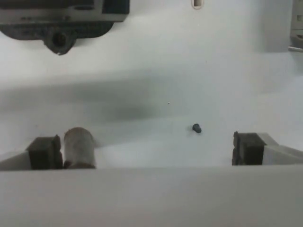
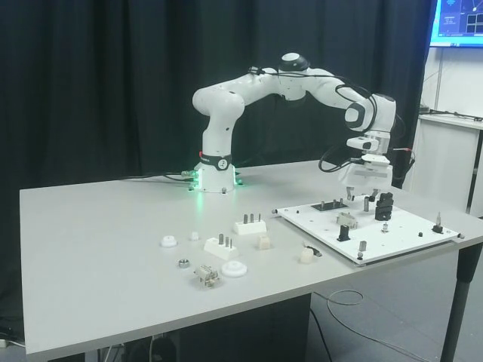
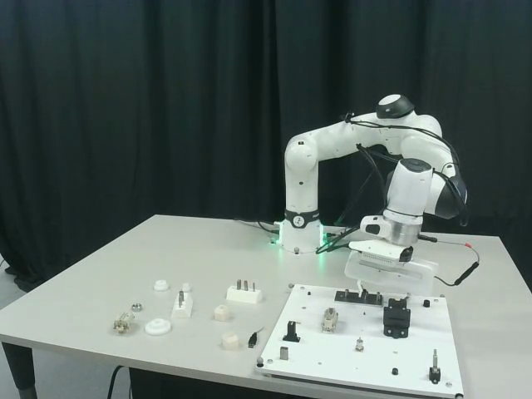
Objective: Insert round peg 4.
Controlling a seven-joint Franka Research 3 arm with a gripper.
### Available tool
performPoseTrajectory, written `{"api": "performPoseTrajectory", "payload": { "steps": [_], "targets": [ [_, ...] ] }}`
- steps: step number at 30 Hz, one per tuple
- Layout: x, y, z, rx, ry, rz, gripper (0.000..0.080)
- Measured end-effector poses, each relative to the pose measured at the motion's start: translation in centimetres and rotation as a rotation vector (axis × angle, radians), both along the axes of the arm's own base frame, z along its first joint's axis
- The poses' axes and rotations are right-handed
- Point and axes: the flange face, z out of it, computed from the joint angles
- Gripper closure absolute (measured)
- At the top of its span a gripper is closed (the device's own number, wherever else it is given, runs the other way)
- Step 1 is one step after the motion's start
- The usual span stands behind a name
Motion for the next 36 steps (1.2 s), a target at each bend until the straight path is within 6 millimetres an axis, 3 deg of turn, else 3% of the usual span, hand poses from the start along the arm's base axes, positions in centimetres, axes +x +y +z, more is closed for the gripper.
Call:
{"api": "performPoseTrajectory", "payload": {
  "steps": [11,26,36],
  "targets": [
    [-0.1,0.0,0.4,0.01,0.005,-0.01,0.0003],
    [-0.1,-0.8,2.8,0.003,0.033,-0.026,0.0003],
    [-0.6,-0.7,2.7,0.002,0.056,-0.02,0.0003]
  ]
}}
